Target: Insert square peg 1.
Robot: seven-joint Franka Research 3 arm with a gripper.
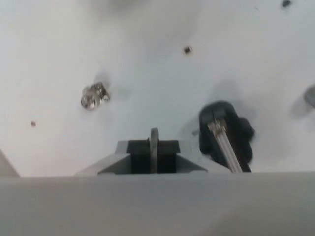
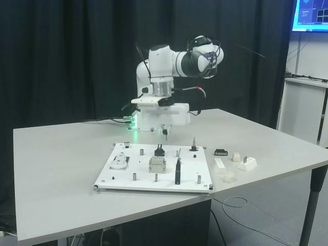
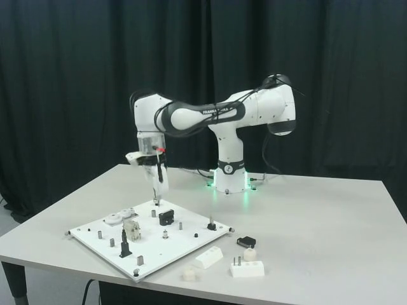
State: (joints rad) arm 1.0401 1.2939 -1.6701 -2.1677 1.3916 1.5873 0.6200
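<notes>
One grey table with one white board on it, the arm's hand hanging just above the board's far edge. It's clamped shut on a thin grey square peg, seen sticking out between the fingertips in the wrist view. Off the board I count five small loose parts: four white blocks and one black connector.

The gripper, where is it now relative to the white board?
In the second room view, the gripper hangs just above the far edge of the white board, on the grey table.
</notes>
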